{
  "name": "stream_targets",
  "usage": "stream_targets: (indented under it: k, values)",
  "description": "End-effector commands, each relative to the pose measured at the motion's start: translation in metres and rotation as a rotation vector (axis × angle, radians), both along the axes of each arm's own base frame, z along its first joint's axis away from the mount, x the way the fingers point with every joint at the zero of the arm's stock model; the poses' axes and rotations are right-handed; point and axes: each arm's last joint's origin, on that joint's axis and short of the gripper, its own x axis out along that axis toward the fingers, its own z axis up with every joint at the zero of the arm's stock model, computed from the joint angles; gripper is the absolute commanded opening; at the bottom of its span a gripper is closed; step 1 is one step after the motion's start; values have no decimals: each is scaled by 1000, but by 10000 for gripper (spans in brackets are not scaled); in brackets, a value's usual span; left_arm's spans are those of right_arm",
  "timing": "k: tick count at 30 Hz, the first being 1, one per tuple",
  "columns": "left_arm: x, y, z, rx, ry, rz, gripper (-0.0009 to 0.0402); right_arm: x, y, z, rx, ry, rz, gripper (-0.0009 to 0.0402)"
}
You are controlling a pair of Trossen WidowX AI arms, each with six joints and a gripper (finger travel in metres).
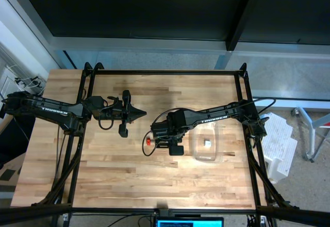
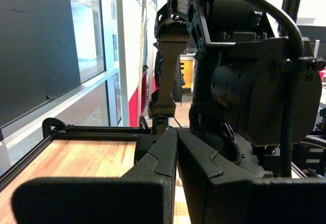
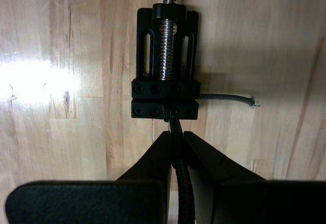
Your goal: Pick the USB-C connector and install on taskboard
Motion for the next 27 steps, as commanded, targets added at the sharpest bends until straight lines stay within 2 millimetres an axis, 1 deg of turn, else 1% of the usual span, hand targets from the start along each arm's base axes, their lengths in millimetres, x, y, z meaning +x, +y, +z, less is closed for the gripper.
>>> stream_targets:
  k: [1, 27]
  values:
    - [0, 0, 0, 0, 0, 0, 0, 0, 1, -1, 1, 1, -1, 0]
    - [0, 0, 0, 0, 0, 0, 0, 0, 3, -1, 6, -6, -43, 0]
